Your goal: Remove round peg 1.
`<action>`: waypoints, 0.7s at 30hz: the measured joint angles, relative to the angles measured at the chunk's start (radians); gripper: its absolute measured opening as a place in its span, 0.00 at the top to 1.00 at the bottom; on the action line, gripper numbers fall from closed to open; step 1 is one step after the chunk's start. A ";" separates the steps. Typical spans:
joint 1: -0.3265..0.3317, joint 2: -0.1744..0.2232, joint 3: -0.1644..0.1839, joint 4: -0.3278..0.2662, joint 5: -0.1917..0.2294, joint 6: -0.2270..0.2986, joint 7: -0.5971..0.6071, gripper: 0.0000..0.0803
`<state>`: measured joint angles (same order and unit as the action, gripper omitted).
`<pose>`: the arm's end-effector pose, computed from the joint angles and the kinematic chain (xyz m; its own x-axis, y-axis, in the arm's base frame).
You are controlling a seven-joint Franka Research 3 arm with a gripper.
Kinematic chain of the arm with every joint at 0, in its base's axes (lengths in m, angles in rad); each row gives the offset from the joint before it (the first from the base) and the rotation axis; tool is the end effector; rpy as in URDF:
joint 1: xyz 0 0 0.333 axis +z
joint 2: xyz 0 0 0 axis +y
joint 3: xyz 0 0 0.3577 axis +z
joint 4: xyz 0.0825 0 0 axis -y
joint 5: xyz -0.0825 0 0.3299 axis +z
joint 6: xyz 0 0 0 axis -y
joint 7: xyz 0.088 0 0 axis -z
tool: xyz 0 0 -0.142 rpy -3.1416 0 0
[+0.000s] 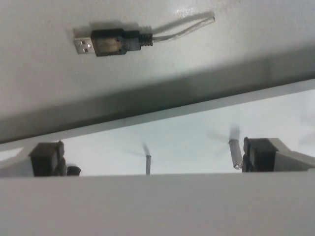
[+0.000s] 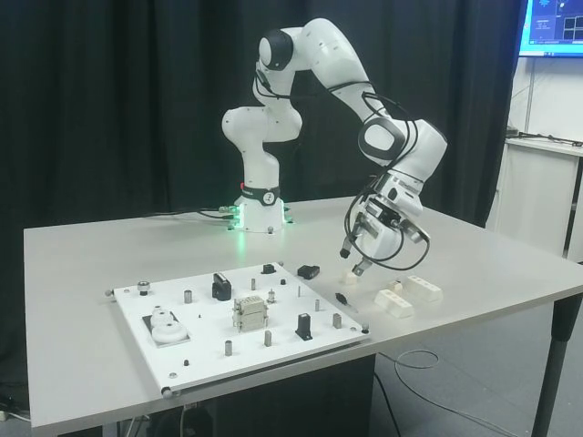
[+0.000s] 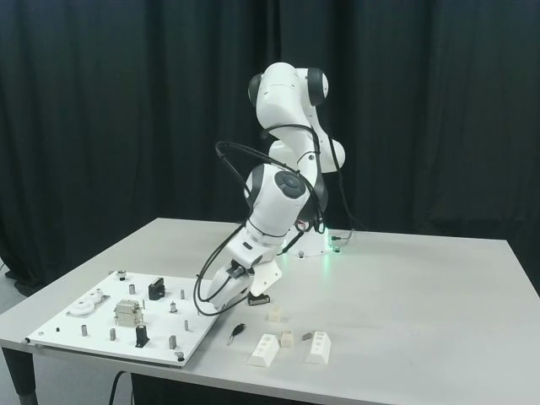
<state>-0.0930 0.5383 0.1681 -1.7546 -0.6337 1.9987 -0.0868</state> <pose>0.6133 -0.0200 0.2930 0.8498 0.3907 -0.3538 0.5071 -0.7891 0.3466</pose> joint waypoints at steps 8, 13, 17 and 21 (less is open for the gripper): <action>-0.002 -0.001 0.000 0.000 0.001 0.002 0.000 0.00; -0.004 -0.003 0.000 -0.001 0.001 0.003 0.000 0.00; -0.005 -0.004 0.000 -0.004 0.003 0.005 0.000 0.00; -0.008 -0.006 0.000 -0.006 0.006 0.008 0.000 0.00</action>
<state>-0.1010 0.5322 0.1681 -1.7610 -0.6278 2.0069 -0.0868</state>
